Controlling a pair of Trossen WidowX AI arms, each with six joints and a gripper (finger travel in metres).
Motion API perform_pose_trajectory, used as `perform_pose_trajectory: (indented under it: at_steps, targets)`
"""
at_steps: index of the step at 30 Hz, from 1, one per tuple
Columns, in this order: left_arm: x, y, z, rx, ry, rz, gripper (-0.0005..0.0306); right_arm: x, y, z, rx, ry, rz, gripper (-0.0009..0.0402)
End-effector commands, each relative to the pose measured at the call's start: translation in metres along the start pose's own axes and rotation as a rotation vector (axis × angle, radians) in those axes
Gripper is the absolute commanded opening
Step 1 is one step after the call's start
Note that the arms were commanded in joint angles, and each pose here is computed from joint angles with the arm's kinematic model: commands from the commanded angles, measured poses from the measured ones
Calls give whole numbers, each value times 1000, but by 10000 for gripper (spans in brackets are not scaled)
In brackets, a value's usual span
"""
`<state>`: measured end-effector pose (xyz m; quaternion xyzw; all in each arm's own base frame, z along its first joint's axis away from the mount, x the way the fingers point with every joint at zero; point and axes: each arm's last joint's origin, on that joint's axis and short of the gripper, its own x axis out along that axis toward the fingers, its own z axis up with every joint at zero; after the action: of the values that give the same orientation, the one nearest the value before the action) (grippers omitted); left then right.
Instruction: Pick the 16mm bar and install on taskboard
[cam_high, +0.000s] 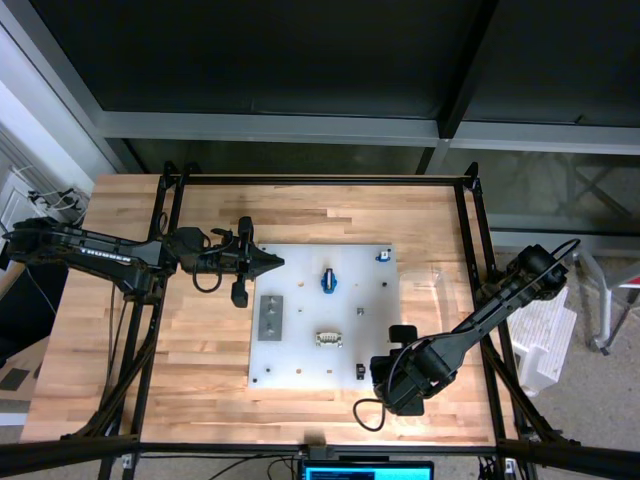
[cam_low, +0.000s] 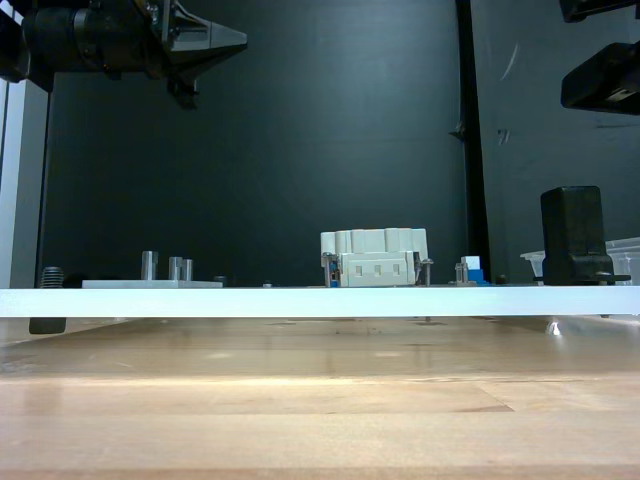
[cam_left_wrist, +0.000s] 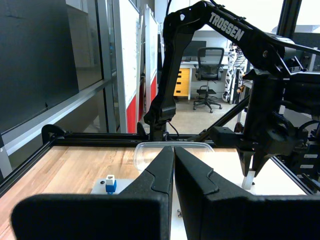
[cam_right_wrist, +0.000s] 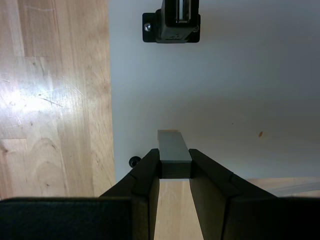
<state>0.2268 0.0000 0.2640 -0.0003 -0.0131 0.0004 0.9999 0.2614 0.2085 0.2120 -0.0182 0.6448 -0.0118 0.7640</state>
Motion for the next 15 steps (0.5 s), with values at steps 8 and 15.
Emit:
perform_pose_trajectory:
  at_steps: [8, 15]
  targets:
    - [0, 0, 0, 0, 0, 0, 0, 3, 0, -1, 1, -2, 1, 4]
    - [0, 0, 0, 0, 0, 0, 0, 5, 0, -1, 3, -8, 6, 4]
